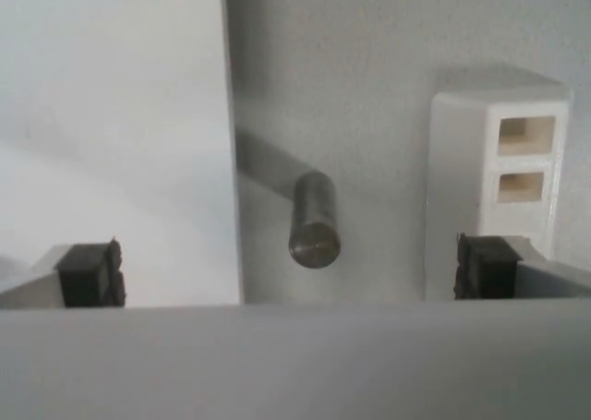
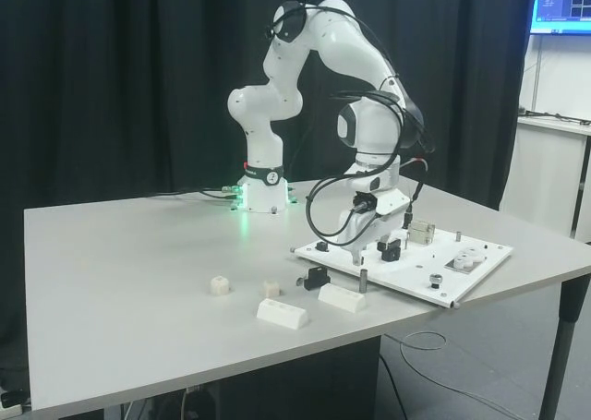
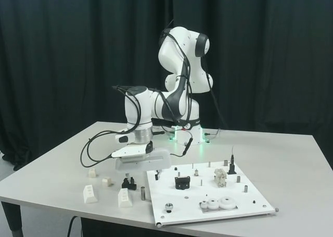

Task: Remove round peg 3.

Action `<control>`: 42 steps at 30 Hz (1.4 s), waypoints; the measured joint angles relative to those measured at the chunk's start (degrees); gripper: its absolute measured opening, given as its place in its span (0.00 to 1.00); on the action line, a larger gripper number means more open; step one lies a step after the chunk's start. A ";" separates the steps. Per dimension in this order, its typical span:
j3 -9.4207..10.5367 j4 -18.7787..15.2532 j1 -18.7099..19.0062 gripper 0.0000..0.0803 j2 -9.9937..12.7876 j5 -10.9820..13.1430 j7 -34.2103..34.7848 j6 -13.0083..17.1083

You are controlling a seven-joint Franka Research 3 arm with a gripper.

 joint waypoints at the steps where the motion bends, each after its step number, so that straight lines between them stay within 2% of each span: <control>1: 0.00 0.00 0.00 1.00 0.00 -0.05 0.00 -0.01; 12: 0.06 0.49 0.08 1.00 0.00 -0.10 0.36 -0.88; 21: 0.49 2.16 1.12 1.00 -0.13 0.22 3.36 -3.98; 32: 1.37 3.14 4.83 1.00 -0.75 2.19 6.87 -8.38; 42: 3.30 3.14 9.63 1.00 -0.86 4.28 12.60 -10.22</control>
